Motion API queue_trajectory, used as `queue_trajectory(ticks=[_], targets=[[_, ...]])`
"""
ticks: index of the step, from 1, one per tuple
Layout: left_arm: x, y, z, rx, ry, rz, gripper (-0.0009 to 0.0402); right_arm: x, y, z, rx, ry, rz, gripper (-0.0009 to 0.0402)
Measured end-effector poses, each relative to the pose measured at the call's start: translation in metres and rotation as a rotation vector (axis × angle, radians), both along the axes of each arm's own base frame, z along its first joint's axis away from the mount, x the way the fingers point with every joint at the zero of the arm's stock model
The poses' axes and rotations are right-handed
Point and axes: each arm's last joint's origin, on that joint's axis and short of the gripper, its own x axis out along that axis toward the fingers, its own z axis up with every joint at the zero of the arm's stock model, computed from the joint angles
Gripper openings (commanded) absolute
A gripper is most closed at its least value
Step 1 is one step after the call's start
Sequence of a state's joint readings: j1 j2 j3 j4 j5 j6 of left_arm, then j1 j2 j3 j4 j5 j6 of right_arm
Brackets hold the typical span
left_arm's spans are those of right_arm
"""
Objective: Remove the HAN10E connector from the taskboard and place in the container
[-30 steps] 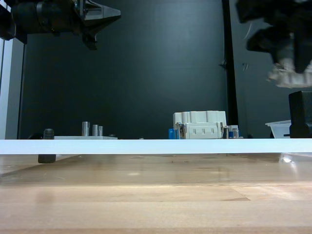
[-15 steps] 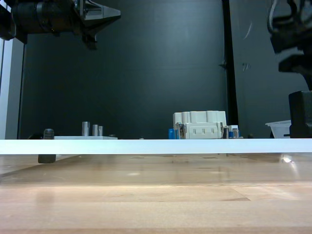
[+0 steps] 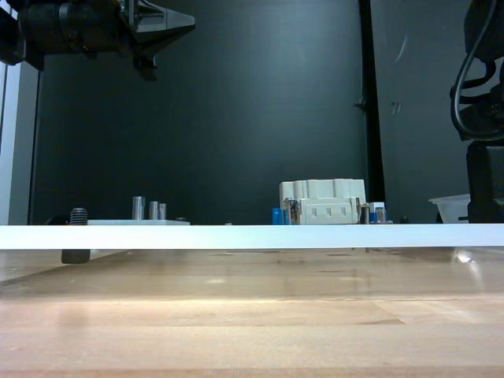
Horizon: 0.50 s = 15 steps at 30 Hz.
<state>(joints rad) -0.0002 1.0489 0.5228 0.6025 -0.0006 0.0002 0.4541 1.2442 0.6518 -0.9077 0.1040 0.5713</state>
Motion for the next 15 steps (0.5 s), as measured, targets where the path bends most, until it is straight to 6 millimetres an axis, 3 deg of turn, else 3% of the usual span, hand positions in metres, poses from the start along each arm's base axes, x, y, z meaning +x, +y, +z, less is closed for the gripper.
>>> queue_trajectory(ticks=[8,15], targets=[[0.000,0.000,0.000,0.000,0.001,0.000,0.0000,0.002,0.002,0.006,0.042,0.002,0.003,0.0237],[0.000,0.000,0.000,0.000,0.000,0.000,0.0000,0.004,-0.002,0.026,0.047,-0.055,-0.009,0.0258]])
